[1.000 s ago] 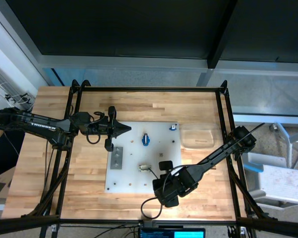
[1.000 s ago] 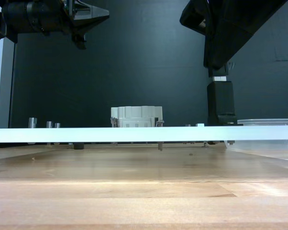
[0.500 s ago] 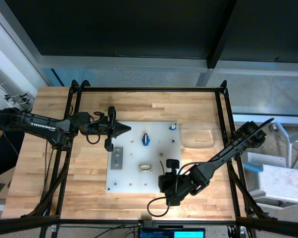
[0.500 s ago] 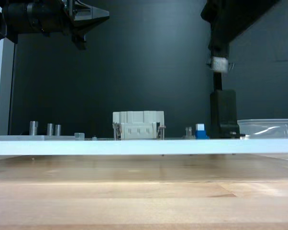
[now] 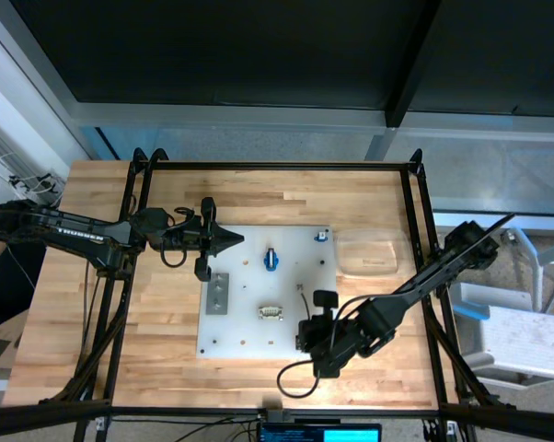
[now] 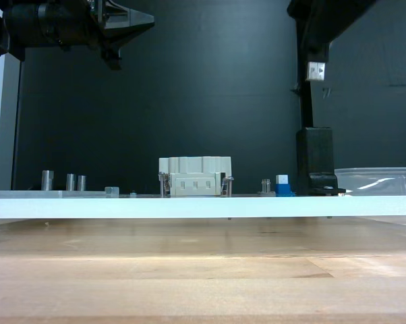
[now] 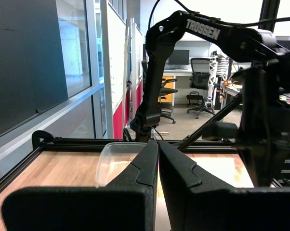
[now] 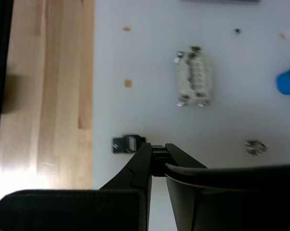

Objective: Remove the USB connector from the USB hub and place in the container

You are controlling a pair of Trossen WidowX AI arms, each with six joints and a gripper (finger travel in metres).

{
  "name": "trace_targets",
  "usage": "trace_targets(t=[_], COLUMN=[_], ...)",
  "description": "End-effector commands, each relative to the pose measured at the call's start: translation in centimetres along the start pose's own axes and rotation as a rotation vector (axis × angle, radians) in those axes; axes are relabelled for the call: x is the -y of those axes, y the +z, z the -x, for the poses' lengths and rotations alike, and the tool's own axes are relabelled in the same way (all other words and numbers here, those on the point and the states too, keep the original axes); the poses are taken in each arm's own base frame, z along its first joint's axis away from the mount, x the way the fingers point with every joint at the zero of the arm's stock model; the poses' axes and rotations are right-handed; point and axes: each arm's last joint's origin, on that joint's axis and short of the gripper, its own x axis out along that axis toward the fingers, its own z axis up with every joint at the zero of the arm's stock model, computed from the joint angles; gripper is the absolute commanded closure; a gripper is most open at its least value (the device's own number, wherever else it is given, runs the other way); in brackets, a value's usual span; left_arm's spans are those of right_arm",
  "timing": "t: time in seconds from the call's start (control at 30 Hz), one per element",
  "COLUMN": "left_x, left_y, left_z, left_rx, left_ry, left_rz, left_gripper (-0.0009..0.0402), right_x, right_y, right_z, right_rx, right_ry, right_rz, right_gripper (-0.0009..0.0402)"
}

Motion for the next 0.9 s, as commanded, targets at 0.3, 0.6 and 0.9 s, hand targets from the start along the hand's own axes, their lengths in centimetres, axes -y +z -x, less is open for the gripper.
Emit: trace_targets(t=[0.3,0.6,0.9], left_x=[0.0,0.0,0.0], left_y=[0.0,0.0,0.0], left_z=[0.0,0.0,0.0], left_rx=[0.0,0.0,0.0], left_ry=[0.0,0.0,0.0], left_rz=[0.0,0.0,0.0], left_gripper=[0.0392,0.0393,0.0392], right_x=[5.1,10.5,14.5], right_y=[-3.8,-7.1,-10.6], right_z=[2.8,4.7,5.8], right_rx=[-0.003,0.006,-0.044], right_ry=[-0.005,-0.048,-0.123], right_rz=[-0.09,-0.169,-0.232], right_gripper=[0.0393,0.0393,0.0393])
